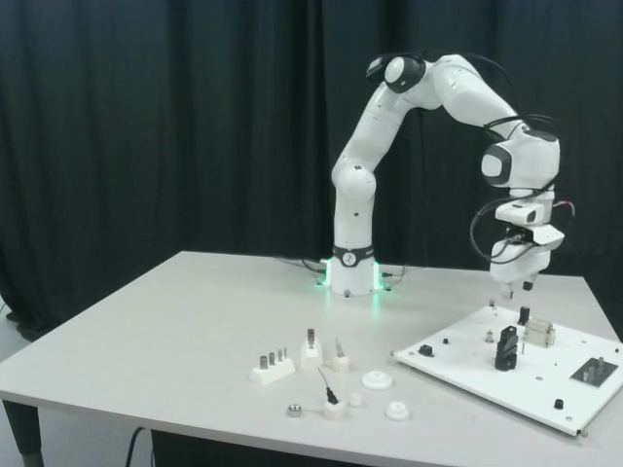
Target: Pick Ethernet.
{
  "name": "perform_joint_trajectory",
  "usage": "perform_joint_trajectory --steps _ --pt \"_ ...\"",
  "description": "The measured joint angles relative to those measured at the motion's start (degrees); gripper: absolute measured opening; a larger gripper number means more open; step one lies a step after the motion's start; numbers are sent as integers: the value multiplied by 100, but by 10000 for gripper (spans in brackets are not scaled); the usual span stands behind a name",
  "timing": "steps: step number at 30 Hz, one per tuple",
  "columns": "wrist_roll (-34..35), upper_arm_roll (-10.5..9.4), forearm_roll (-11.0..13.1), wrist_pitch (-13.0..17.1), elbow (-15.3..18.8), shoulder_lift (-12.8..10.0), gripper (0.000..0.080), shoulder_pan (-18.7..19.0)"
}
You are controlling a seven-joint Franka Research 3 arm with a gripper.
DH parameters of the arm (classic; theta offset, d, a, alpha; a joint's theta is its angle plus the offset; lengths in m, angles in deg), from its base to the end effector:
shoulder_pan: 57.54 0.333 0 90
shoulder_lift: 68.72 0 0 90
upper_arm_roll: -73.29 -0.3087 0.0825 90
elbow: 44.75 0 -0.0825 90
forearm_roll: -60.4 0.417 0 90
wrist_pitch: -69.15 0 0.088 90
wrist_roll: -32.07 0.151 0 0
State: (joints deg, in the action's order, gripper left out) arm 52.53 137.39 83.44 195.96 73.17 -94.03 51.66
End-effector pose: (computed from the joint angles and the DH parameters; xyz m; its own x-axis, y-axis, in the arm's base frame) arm 0.4076 0.4419 0.2605 0.9753 0.2179 0.0371 0.2151 -0.9743 0.0668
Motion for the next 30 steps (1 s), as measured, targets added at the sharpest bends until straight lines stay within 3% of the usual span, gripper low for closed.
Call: perform_joint_trajectory --steps 9,18,30 --pt "-471 399 -4 -106 2 -5 800 -45" --pt "-917 669 -6 -127 17 -51 800 -200" --pt "-1308 815 -5 -127 53 -137 800 -550"
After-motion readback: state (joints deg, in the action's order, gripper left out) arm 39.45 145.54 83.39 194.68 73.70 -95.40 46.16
